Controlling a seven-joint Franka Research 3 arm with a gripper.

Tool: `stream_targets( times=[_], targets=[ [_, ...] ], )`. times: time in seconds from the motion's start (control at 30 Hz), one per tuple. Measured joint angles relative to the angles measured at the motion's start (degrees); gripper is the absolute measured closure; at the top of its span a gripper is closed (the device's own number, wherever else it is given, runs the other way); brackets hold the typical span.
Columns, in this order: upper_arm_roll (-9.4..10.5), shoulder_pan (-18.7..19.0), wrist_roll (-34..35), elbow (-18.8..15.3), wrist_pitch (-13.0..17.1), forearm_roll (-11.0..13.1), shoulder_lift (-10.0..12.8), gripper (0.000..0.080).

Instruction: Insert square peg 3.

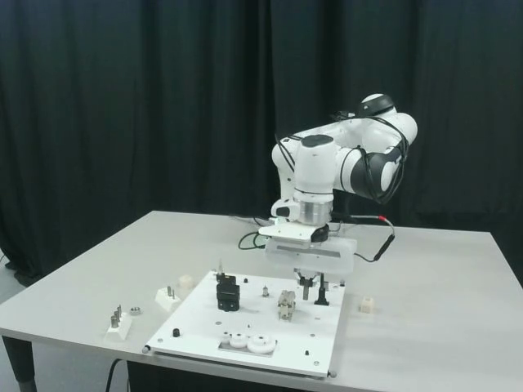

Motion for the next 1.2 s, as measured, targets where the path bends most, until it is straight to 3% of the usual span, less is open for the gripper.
stream_targets(
  times=[0.67, 1.2],
  targets=[
    [2.13, 0.37, 1.43, -0.22, 2.03, 2.01, -0.01, 0.0690],
    [3.82, 3.01, 1.43, -3.69, 5.56, 3.02, -0.14, 0.0690]
  ],
)
